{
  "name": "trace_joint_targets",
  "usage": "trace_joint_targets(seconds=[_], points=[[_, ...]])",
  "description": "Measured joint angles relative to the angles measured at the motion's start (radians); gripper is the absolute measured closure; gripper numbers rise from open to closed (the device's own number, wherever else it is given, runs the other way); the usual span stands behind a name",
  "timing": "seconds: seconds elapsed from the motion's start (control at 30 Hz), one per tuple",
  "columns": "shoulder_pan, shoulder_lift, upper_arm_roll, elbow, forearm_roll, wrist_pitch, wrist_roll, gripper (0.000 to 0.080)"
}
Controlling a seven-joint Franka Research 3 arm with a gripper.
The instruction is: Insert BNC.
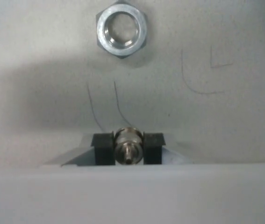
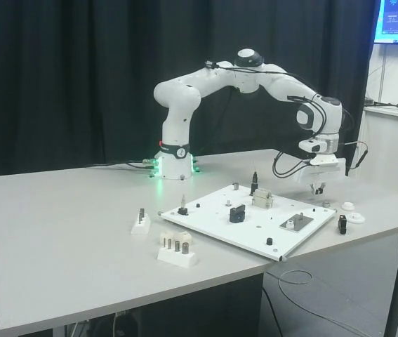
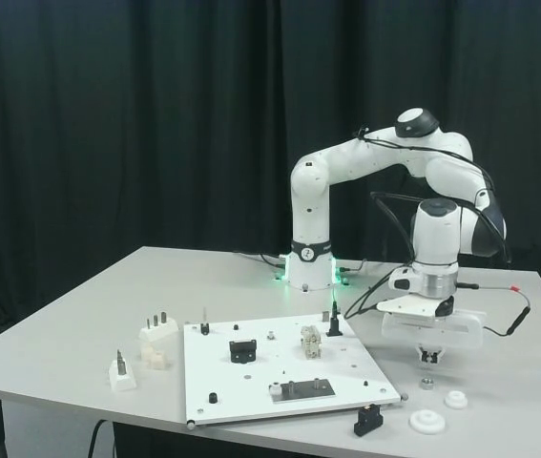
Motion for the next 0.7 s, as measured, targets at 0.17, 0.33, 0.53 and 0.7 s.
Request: trace_joint_targets(seconds=[0.17, 0.33, 0.53, 0.7], points=[[0.001, -0.005, -0.011, 0.000, -0.005, -0.013, 0.000, 0.0677], [0.001, -0.009, -0.015, 0.000, -0.007, -0.017, 0.000, 0.0677], [0.002, -0.009, -0.019, 0.001, -0.007, -0.022, 0.000, 0.0677], [0.005, -0.009, -0.021, 0.001, -0.007, -0.024, 0.000, 0.0677]])
